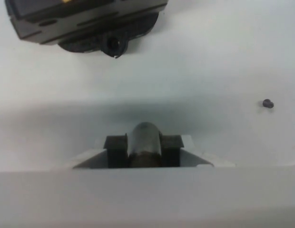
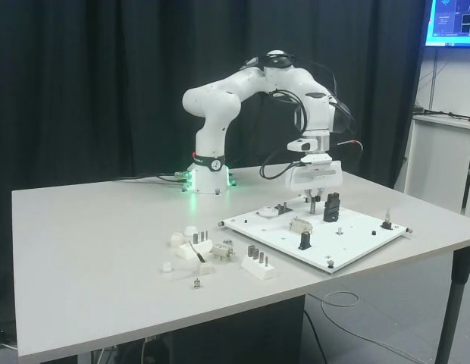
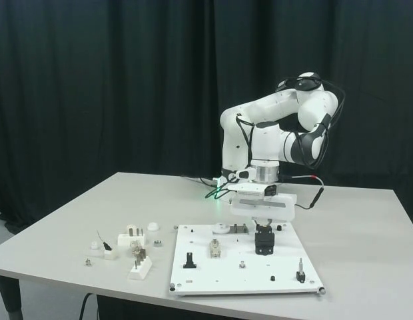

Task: Insert round peg 4.

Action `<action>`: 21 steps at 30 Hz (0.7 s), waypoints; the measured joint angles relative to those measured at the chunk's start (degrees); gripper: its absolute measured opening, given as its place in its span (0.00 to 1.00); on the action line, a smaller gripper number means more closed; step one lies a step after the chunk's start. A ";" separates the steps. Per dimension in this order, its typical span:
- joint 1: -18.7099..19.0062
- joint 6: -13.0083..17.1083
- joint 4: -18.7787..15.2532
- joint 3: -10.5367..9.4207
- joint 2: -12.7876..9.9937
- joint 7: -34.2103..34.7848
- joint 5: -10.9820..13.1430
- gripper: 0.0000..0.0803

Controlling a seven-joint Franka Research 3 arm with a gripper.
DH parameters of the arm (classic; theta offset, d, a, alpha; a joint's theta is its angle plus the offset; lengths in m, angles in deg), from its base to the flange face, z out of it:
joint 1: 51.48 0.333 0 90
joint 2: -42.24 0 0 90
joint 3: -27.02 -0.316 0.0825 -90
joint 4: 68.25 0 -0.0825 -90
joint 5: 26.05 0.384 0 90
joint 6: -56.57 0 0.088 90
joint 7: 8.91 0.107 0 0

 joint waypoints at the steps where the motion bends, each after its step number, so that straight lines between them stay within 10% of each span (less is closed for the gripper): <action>1: 0.02 -0.01 0.00 0.00 0.03 0.01 -0.01 0.18; 21: 0.03 -0.02 -0.07 -0.02 0.06 0.63 -1.11 0.18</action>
